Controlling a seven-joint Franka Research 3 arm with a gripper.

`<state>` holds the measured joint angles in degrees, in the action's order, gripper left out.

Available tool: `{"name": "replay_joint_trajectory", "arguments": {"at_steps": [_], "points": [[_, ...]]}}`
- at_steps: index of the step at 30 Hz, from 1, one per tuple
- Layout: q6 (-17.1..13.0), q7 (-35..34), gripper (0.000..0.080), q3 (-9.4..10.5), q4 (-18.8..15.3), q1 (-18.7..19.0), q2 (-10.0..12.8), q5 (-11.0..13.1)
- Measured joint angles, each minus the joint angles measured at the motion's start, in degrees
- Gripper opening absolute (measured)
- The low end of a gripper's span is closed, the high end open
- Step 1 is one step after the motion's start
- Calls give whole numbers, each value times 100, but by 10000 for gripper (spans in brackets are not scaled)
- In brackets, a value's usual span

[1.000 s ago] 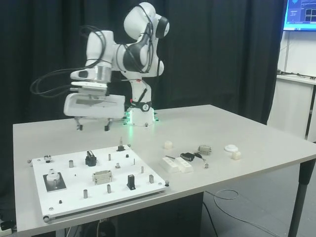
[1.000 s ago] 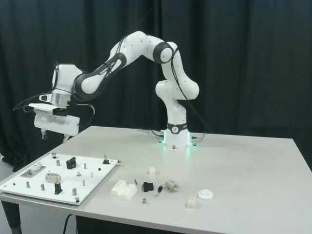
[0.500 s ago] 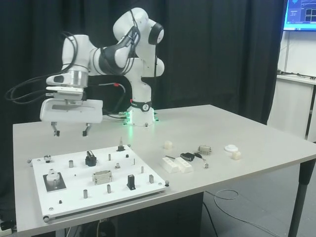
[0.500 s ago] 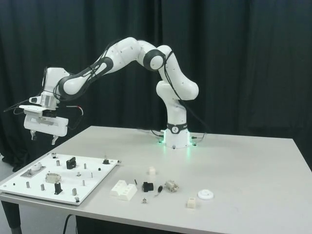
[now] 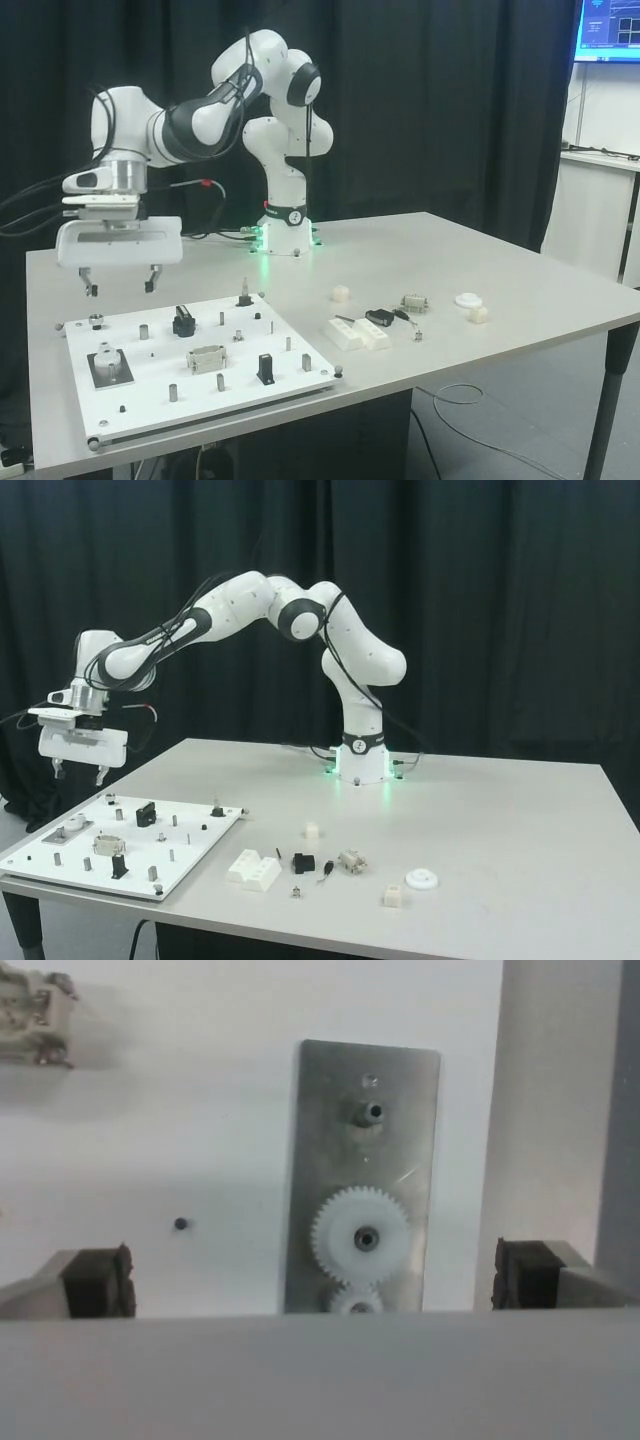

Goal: Remove medium gear.

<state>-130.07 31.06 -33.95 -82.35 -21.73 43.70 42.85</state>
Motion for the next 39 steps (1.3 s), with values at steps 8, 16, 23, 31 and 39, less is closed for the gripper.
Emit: {"name": "replay_joint_trajectory", "arguments": {"at_steps": [8, 16, 23, 31, 39], "points": [[56, 238, 800, 34, 305, -177, 370, 465], [92, 375, 800, 136, 596, -338, 698, 772], [93, 379, 800, 220, 847, -454, 966, 886], [93, 379, 800, 283, 1106, -573, 1253, 971], [95, 379, 800, 289, 1334, -675, 1493, 1042]]}}
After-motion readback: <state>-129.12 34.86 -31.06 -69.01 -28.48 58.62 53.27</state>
